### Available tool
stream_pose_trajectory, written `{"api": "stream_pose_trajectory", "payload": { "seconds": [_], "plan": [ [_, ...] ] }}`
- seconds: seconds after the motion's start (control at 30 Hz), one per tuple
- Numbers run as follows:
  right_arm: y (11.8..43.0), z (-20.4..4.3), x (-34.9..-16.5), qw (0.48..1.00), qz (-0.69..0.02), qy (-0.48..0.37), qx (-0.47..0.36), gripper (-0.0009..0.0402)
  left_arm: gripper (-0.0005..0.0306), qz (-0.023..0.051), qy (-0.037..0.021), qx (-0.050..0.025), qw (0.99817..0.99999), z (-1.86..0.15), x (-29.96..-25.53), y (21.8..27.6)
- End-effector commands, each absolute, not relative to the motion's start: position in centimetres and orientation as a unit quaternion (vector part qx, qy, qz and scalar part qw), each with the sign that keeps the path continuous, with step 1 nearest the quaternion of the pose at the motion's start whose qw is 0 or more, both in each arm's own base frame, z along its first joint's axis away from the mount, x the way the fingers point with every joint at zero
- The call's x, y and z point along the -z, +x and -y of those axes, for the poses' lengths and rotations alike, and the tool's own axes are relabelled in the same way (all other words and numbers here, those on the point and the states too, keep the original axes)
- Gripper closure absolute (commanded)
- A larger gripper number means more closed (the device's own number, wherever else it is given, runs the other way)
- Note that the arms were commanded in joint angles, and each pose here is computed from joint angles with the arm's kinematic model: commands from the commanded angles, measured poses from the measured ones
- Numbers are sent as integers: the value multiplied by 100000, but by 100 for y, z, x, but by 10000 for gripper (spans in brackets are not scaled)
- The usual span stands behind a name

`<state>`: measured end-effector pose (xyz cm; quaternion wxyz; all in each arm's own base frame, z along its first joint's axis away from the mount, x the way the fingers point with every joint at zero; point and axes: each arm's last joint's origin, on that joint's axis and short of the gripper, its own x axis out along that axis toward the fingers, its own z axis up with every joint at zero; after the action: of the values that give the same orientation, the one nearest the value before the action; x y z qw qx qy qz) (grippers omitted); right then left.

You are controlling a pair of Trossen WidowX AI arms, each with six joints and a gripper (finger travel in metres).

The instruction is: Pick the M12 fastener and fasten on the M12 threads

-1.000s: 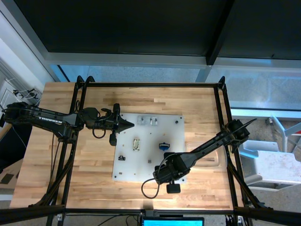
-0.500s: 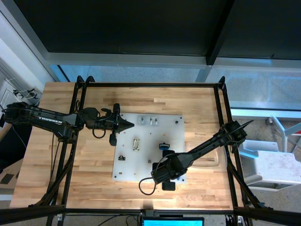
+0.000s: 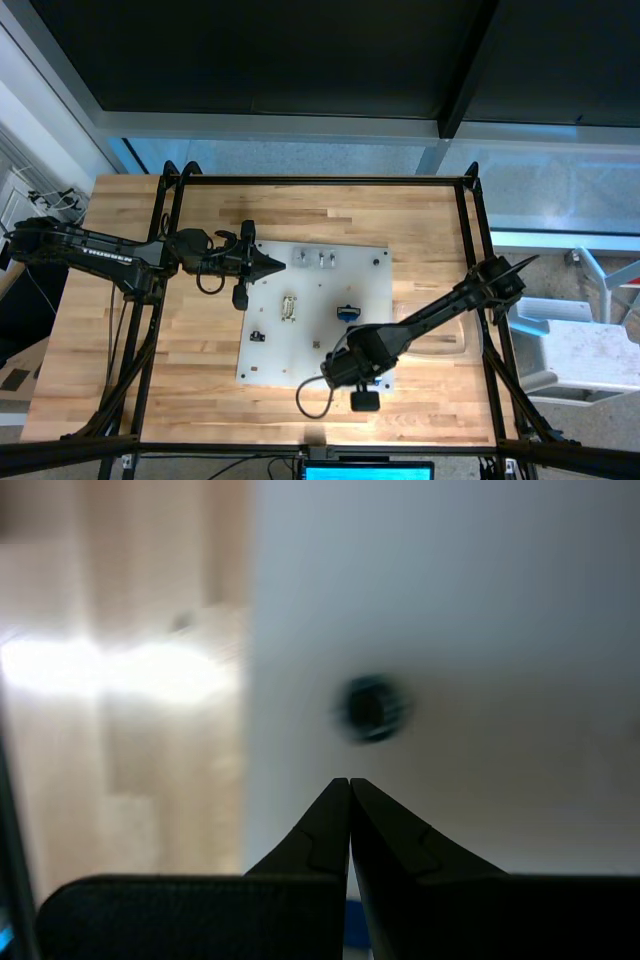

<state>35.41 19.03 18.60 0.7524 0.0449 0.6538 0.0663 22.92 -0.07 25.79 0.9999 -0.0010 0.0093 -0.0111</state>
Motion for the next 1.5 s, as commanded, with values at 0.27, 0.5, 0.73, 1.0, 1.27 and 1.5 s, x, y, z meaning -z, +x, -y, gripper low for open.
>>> {"api": "stream_pose_trajectory", "payload": {
  "seconds": [0.27,0.5,0.73,1.0,1.27,1.5],
  "plan": [
    [3492,-1898,-2008,76640,-63827,3780,-6174,393,300,-907,-96,1105,99990,7,-2580,2292],
    [3417,-1853,-2297,79397,-60389,3654,-5993,393,300,-926,-96,1105,99990,7,-2579,2292],
    [3319,-1790,-2578,81697,-57221,3841,-6048,393,300,-907,-96,1086,99990,6,-2580,2292],
    [3240,-1746,-2721,82334,-56253,4302,-6182,393,300,-926,-96,1105,99990,7,-2579,2292],
    [3234,-1744,-2735,82430,-56098,4394,-6240,393,300,-926,-96,1086,99990,6,-2579,2292],
    [3237,-1748,-2736,82497,-55965,4570,-6426,393,300,-907,-96,1086,99990,6,-2580,2292]
  ]
}}
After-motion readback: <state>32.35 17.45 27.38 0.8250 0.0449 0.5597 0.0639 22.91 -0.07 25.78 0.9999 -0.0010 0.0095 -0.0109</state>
